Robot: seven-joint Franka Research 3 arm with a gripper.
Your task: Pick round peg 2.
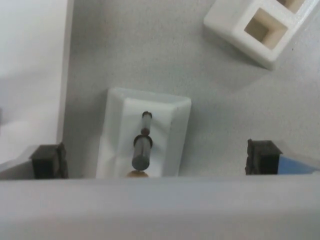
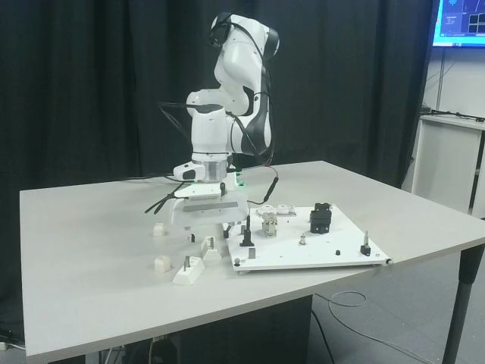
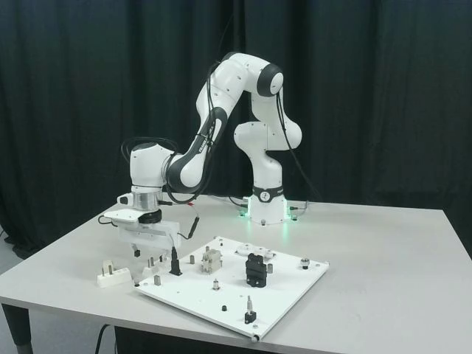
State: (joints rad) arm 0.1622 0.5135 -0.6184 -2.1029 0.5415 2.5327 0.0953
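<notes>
Gripper point(image 1: 155, 160) fingers spread wide, empty, above round peg 2 point(image 1: 142, 146) standing in its white holder point(image 1: 172, 130); contact apparently none.

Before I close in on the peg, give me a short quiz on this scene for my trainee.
1. True or false: the hand is shut on the peg.
2. What does the peg stand in? A) a white holder B) a black clamp C) the bare tabletop
3. Fill in: the white block with square holes lies on the ___ table.

Key: 1 false, the fingers stand wide apart on either side of the peg without touching it. 2 A. 3 grey.
</notes>
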